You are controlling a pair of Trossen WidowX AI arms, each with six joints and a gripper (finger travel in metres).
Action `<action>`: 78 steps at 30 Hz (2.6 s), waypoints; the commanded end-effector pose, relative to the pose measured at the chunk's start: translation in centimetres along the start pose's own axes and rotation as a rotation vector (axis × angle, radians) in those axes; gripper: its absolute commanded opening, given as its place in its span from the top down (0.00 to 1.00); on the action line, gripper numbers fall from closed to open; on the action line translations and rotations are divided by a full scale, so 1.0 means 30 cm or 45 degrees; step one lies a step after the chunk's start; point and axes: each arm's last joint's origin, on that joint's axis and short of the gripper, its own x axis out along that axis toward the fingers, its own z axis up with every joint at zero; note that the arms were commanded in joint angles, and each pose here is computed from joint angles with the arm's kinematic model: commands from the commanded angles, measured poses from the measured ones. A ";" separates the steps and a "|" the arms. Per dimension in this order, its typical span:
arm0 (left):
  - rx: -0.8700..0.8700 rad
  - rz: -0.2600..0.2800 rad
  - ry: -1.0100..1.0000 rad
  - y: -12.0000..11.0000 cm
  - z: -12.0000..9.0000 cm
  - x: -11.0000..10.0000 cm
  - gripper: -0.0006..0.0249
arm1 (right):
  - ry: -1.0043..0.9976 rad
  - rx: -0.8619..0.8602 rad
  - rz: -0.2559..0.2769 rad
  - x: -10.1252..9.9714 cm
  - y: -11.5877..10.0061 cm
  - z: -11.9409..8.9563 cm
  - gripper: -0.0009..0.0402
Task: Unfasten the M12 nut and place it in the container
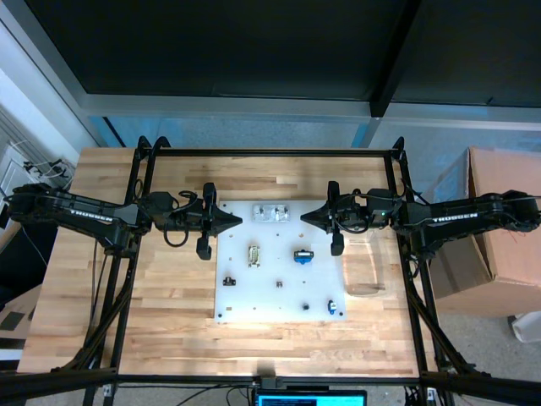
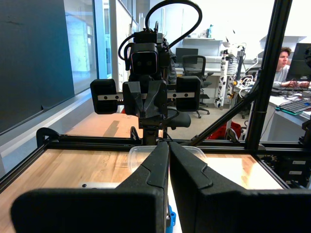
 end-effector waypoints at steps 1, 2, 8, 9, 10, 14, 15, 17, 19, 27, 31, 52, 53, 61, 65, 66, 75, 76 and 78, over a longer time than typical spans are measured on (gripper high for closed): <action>0.000 0.000 -0.001 0.000 0.001 0.000 0.98 | 0.000 0.000 0.000 0.000 0.000 0.000 0.98; 0.000 0.000 0.000 0.000 0.000 0.000 0.98 | 0.000 0.000 -0.001 0.000 0.000 0.000 0.98; 0.000 0.000 -0.001 0.000 0.001 0.000 0.98 | 0.000 0.000 -0.001 0.000 0.000 0.000 0.98; 0.000 0.000 0.000 0.000 0.000 0.000 0.98 | -0.001 0.000 0.000 0.000 0.000 0.000 0.98; 0.000 -0.001 -0.001 0.000 0.001 0.000 0.97 | 0.000 0.000 0.000 0.000 0.000 0.000 0.98; 0.000 -0.001 -0.001 0.000 0.001 0.000 0.98 | -0.001 0.000 0.000 0.000 0.000 0.000 0.98; 0.000 0.000 -0.001 0.000 0.001 0.000 0.98 | -0.001 0.000 -0.001 0.000 0.000 0.000 0.98; 0.000 -0.001 -0.001 0.000 0.001 0.000 0.98 | 0.000 0.000 -0.001 0.000 0.000 0.000 0.98; 0.000 0.000 0.000 0.000 0.000 0.000 0.98 | 0.000 0.000 -0.001 0.000 0.000 0.000 0.98; 0.000 0.000 0.000 0.000 0.000 0.000 0.98 | -0.001 0.000 -0.001 0.000 0.000 0.000 0.98; 0.000 0.000 0.000 0.000 0.000 0.000 0.98 | -0.063 -0.002 -0.022 0.004 -0.001 0.013 0.98; 0.000 0.000 0.000 0.000 0.000 0.000 0.98 | 0.736 0.232 0.006 0.055 0.244 0.005 0.98; 0.000 0.000 0.001 0.000 0.000 0.000 0.98 | 0.796 0.260 -0.007 0.065 0.260 0.005 0.98; 0.000 0.000 0.001 0.000 0.000 0.000 0.98 | 1.211 0.480 -0.196 0.143 0.360 0.013 0.98; 0.000 0.000 0.001 0.000 0.000 0.000 0.98 | 1.364 0.595 -0.264 0.192 0.392 0.016 0.98; 0.000 0.000 0.001 0.000 0.000 0.000 0.98 | 1.398 0.611 -0.283 0.202 0.400 0.018 0.98; 0.000 0.000 0.001 0.000 0.000 0.000 0.98 | 1.619 0.506 -0.322 0.265 0.470 0.023 0.98; 0.000 0.000 0.001 0.000 0.000 0.000 0.98 | 1.610 0.499 -0.308 0.270 0.477 0.030 0.98; 0.000 0.000 0.001 0.000 0.000 0.000 0.98 | 1.605 0.499 -0.301 0.283 0.487 0.035 0.98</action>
